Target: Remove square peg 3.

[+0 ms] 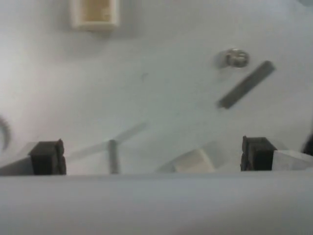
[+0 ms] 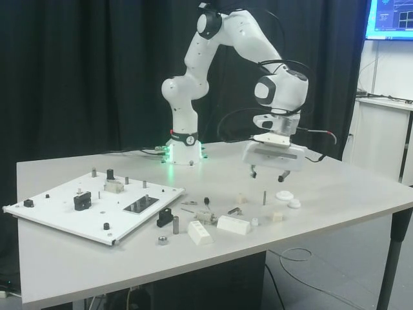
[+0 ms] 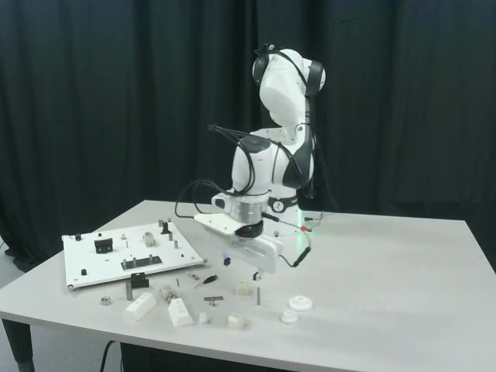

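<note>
- The gripper (image 2: 268,173) hangs above the grey table (image 2: 348,194), its two black fingertips (image 1: 47,157) spread wide apart with nothing between them.
- It sits over the loose parts, well apart from the white board (image 2: 58,216), which lies toward 9 o'clock of it in the first room view.
- Directly under it in the wrist view: a small upright pin (image 1: 113,155) and a pale block (image 1: 194,160), neither touched.
- Several pegs stand on the board (image 3: 124,260), but I cannot tell which is square peg 3, or whether it is already among the scattered pieces.
- A grey bar (image 1: 246,84) lies flat beside a metal nut (image 1: 236,58); it could be a removed peg, though that is a guess.
- Judgement: either the peg is already set down and the job is near done, or the reach to the board is all still ahead.
</note>
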You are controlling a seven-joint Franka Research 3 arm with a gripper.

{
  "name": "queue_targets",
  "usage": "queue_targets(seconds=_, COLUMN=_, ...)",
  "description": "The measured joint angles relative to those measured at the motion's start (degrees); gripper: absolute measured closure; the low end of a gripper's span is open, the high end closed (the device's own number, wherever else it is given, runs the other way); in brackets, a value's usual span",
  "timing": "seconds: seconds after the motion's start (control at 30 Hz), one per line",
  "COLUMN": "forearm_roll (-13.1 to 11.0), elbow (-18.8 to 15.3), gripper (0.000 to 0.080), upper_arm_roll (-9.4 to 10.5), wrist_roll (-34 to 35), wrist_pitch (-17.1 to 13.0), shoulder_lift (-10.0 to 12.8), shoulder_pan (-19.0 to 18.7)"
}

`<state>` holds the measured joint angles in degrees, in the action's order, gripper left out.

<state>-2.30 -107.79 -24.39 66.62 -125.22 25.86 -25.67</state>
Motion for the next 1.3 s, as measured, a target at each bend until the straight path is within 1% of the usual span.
queue_targets(seconds=0.17, forearm_roll=1.4, elbow=0.0, gripper=0.0003, upper_arm_roll=0.36, wrist_roll=-0.6, wrist_pitch=1.6, shoulder_lift=-0.3, shoulder_pan=2.4)
queue_targets(seconds=0.37, forearm_roll=2.9, elbow=-0.2, gripper=0.0003, upper_arm_roll=1.56, wrist_roll=-2.0, wrist_pitch=3.1, shoulder_lift=-1.1, shoulder_pan=6.2)
queue_targets(seconds=0.57, forearm_roll=3.7, elbow=-0.3, gripper=0.0003, upper_arm_roll=2.35, wrist_roll=-4.3, wrist_pitch=4.1, shoulder_lift=-2.1, shoulder_pan=10.1)
queue_targets(seconds=0.93, forearm_roll=3.9, elbow=-0.4, gripper=0.0003, upper_arm_roll=2.30, wrist_roll=-7.4, wrist_pitch=5.2, shoulder_lift=-3.6, shoulder_pan=15.8)
queue_targets(seconds=1.3, forearm_roll=3.8, elbow=-0.4, gripper=0.0003, upper_arm_roll=2.06, wrist_roll=-7.6, wrist_pitch=6.9, shoulder_lift=-5.4, shoulder_pan=20.6)
